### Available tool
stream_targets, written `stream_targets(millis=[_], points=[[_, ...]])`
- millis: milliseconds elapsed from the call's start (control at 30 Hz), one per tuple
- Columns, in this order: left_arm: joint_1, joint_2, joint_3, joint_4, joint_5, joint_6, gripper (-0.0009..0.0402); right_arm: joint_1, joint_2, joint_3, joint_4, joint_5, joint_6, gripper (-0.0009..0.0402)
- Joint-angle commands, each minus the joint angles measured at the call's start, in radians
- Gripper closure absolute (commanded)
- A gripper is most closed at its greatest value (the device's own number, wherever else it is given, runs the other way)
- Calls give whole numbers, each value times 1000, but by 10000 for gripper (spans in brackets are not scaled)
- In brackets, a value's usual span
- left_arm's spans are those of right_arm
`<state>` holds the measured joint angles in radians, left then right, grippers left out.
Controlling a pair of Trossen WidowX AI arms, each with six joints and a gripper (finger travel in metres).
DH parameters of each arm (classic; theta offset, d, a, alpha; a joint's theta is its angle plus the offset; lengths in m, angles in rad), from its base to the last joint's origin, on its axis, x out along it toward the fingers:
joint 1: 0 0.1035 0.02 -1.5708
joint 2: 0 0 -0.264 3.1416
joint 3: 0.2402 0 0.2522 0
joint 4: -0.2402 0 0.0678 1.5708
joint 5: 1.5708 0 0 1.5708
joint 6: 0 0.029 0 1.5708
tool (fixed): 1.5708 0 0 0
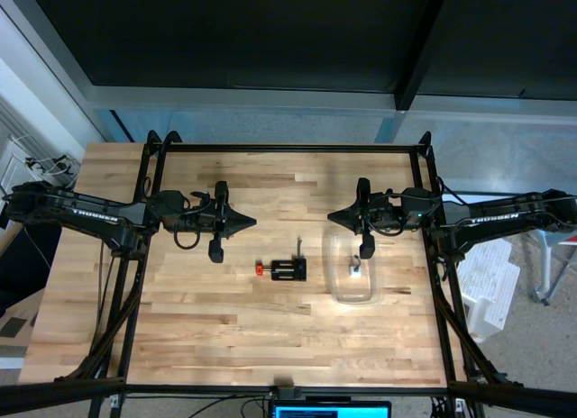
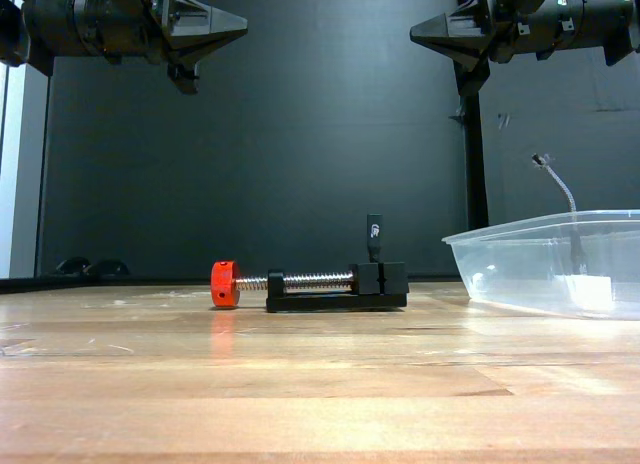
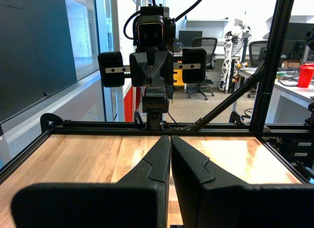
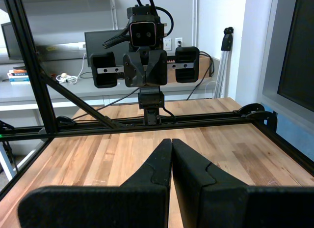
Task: Pick the USB-C connector and install on taskboard
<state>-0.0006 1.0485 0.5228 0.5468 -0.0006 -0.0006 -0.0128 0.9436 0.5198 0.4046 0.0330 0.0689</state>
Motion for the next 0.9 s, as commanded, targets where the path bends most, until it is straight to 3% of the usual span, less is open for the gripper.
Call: stream_targets(millis=[33,333,467,900], points=[[0,0,0,0,0,0,393,0,0,0,27,-52,-25,393],[0,0,0,0,0,0,393,0,0,0,27,-52,-24,393],[0,1,0,0,0,0,393,1,0,6,-10,-55,19,393],[0,0,0,0,0,0,393,7,0,190,-538,-52,13,393]])
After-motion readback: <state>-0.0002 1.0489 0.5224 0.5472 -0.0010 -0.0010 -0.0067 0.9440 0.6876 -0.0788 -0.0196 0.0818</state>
